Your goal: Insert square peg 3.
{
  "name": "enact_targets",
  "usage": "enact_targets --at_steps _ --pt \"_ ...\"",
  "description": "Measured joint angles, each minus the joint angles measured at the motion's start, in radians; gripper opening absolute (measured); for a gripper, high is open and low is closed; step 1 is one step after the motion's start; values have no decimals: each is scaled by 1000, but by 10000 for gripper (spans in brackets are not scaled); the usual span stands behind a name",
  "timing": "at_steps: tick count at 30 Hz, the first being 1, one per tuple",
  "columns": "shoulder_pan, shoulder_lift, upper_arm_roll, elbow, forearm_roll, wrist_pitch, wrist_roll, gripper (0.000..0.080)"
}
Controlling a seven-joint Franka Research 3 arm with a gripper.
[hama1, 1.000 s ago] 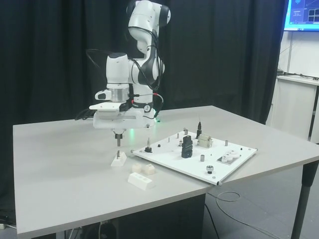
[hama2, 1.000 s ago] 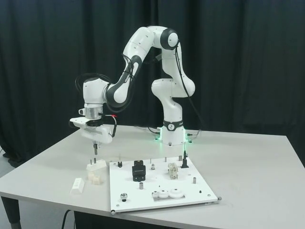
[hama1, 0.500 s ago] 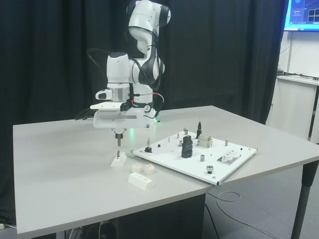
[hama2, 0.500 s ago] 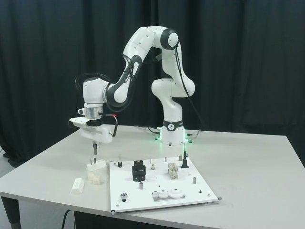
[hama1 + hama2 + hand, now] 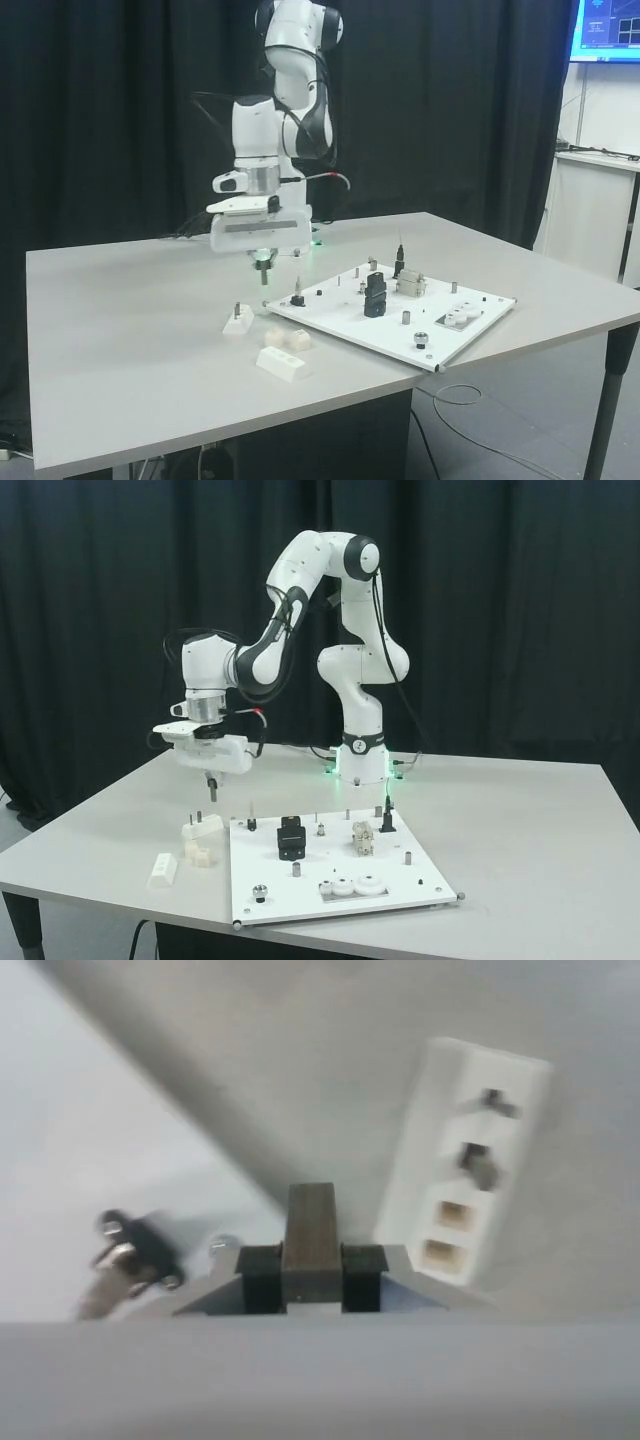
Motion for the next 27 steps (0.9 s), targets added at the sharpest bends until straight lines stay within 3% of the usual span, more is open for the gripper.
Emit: enact_targets --at_steps 14,27 --pt "126 -72 11 0 -17 -72 -38 114" --pt "245 -139 53 6 -46 -81 -11 114"
